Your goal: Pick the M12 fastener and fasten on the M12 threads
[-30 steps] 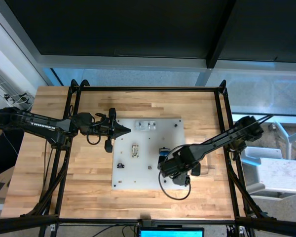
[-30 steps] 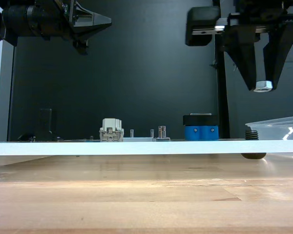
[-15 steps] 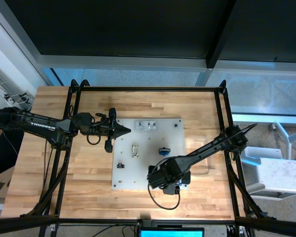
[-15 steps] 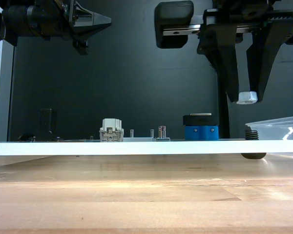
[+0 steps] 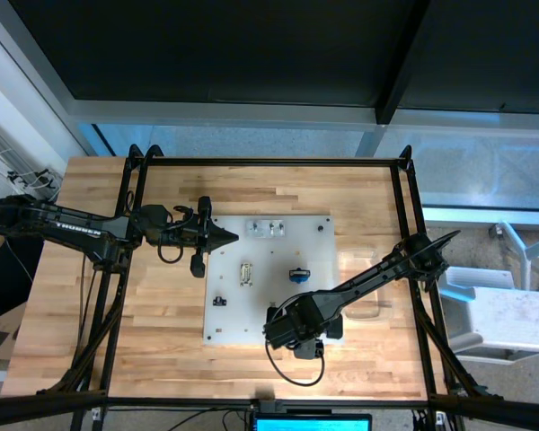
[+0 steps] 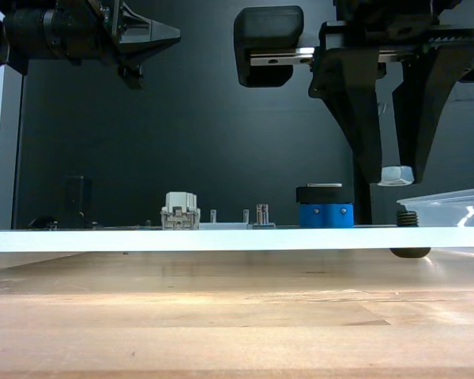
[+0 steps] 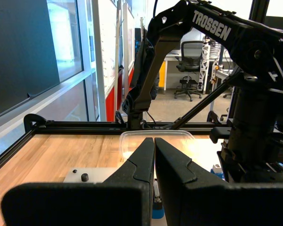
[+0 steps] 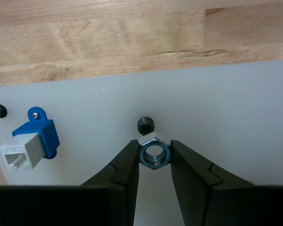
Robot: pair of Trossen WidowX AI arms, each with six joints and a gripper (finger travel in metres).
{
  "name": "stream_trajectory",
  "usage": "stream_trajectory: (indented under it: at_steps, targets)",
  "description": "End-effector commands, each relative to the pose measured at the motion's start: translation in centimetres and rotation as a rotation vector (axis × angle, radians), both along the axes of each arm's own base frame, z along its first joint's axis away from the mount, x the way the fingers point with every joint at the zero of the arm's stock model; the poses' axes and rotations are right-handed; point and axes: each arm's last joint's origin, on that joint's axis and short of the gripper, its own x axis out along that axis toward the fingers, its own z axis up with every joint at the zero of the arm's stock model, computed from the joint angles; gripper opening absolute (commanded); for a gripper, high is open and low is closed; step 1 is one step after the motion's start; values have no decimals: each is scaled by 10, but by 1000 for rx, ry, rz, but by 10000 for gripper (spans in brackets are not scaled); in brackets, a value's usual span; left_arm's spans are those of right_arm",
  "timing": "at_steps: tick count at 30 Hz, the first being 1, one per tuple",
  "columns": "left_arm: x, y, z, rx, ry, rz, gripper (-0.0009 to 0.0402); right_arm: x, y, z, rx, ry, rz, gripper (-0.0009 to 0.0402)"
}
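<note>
My right gripper (image 8: 154, 147) is clamped on the M12 nut (image 8: 154, 154), a small silver hexagon with a bright threaded bore, pinched by two opposite flats between my fingertips. It lies level, its bore axis running down along my fingers toward the white board (image 8: 226, 117). The low view shows it in the air, above the black ribbed stud (image 6: 408, 218) and not on it; the ribs are bare. My left gripper (image 5: 225, 237) hangs high over the board's far left edge, fingers pressed together on nothing.
</note>
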Motion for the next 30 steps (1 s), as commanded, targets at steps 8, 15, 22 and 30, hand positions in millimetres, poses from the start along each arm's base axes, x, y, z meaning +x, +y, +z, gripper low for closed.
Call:
stream_trajectory:
  at_steps: [8,15,22,30]
  targets:
    - [0,0,0,0,0,0,0,-3,4,-7,25,13,13,2]
    - [0,0,0,0,0,0,0,-4,4,-10,23,12,14,2]
    - [0,0,0,0,0,0,0,-3,3,-10,27,3,12,2]
    - [0,0,0,0,0,0,0,-4,2,-18,26,6,11,2]
